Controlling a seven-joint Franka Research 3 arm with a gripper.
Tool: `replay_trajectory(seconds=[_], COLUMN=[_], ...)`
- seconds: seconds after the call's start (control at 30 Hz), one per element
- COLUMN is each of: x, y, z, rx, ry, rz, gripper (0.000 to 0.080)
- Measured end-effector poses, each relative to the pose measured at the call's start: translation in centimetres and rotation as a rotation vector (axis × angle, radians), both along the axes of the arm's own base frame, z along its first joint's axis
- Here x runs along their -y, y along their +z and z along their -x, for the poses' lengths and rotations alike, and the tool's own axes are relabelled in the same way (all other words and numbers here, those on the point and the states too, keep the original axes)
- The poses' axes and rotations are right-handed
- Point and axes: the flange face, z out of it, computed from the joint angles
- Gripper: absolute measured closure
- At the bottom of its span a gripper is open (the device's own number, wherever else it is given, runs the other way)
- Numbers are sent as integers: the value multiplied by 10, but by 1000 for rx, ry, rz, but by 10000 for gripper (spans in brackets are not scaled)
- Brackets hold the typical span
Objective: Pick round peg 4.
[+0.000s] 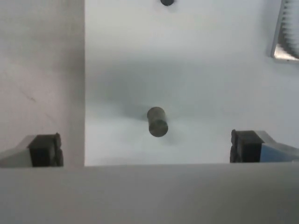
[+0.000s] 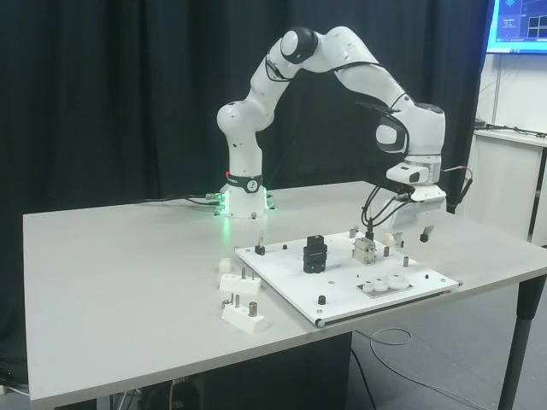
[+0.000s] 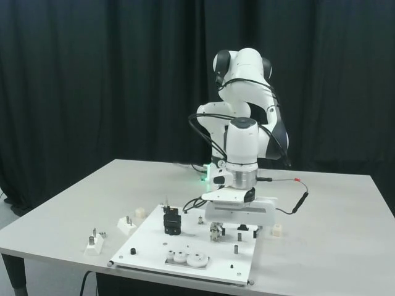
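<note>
Round peg 4 (image 1: 157,122) is a short grey cylinder standing upright on the white board (image 1: 196,70). My gripper (image 1: 145,148) hangs open above it, with one black fingertip (image 1: 44,150) far out on each side of the peg and nothing between them. In the first room view the gripper (image 2: 413,237) hovers over the board's far right part, just above the small peg (image 2: 405,260). The second room view shows the same peg (image 3: 236,248) below the gripper (image 3: 237,229).
The board (image 2: 342,295) also carries a black connector (image 2: 314,254), a grey block (image 2: 365,249), white gears (image 2: 385,286) and another small black peg (image 1: 167,2). A ribbed metal part (image 1: 285,32) lies nearby. White peg holders (image 2: 244,316) sit on the grey table (image 2: 111,265).
</note>
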Motion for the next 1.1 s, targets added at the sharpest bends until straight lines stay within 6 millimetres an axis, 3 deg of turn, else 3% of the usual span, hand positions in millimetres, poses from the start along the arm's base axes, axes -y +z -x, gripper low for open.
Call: replay_trajectory(seconds=[1.1], x=[3], y=[-1], z=[1], rx=[-27], ry=[37], rz=[-9], gripper=[3])
